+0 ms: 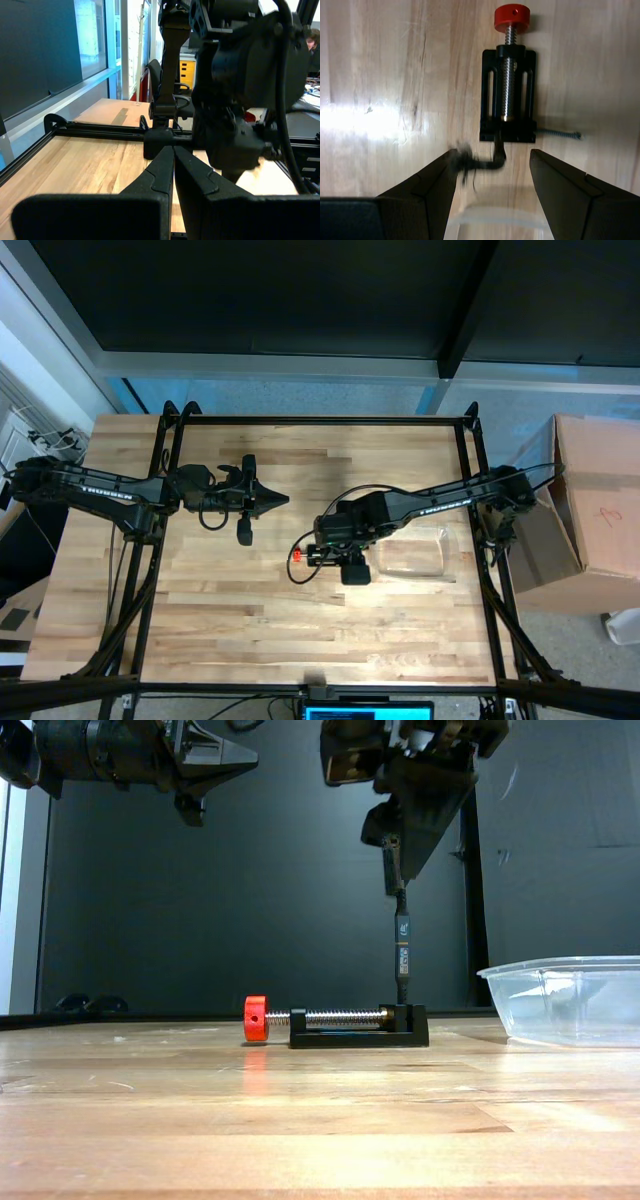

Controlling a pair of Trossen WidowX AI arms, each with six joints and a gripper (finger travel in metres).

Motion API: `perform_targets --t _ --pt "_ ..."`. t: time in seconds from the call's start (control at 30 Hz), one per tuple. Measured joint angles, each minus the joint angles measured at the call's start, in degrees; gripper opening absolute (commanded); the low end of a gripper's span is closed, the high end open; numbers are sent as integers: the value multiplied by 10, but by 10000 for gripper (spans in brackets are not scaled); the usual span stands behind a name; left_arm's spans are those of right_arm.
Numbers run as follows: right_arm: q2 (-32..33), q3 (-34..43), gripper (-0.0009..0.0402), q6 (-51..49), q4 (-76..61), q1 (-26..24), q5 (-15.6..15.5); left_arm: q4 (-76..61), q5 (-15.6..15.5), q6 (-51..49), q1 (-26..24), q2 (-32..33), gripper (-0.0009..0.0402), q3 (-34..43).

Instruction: Remove the USB-C connector from the USB-C receptacle and place in the container

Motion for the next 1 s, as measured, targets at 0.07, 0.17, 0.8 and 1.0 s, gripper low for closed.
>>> perform_targets --t 0.07,0.17,0.8,1.0 --pt "12 0 199 0 8 0 0 0 0 0 0 0 0 0" --pt "31 0 199 2 11 1 -1 0 0 0 0 0 0 0" --pt "57 -1 33 9 47 2 11 0 0 0 0 0 0 0" --pt "57 -1 4 7 47 2 11 0 0 0 0 0 0 0"
